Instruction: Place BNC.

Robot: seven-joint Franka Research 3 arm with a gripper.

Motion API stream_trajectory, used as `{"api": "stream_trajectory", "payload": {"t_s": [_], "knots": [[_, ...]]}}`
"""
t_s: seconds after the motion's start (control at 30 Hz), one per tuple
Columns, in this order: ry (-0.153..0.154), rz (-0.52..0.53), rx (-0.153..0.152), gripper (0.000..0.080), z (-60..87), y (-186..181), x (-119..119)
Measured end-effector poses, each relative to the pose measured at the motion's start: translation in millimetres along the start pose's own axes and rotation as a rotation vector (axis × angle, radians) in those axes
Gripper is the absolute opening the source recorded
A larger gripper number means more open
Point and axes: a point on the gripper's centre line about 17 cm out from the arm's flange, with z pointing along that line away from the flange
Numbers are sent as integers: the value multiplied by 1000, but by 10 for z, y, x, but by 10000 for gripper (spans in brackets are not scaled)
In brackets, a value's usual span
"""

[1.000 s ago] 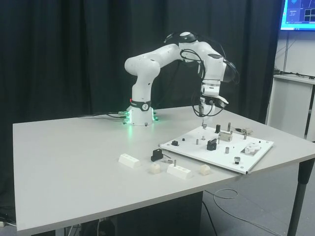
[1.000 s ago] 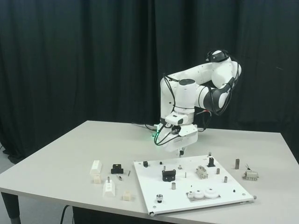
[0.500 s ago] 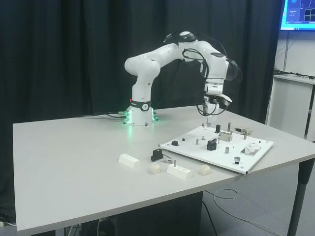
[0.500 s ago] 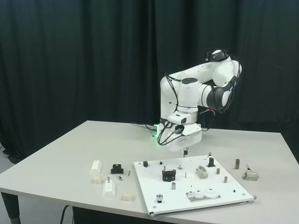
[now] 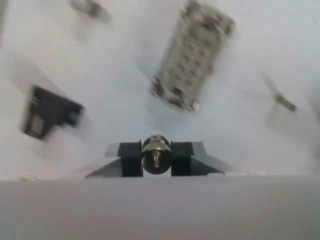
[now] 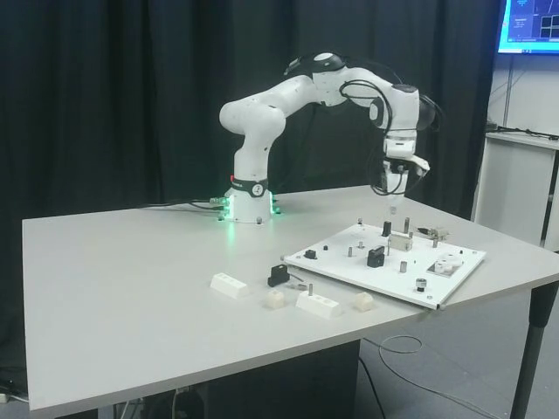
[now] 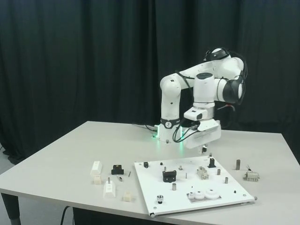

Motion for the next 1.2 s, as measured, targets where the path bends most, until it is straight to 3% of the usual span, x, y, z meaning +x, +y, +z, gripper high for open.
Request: {"api": "stream_trajectory", "payload": {"t_s": [0.17,0.63,1.0,1.2], "knots": [[9,66,-4,117,-70,-257,242],[31,122,-25,117,-186,-899,916],[52,155,-49,117,-37,-1118,1465],[42,189,-46,117,105,-1150,1662]]}}
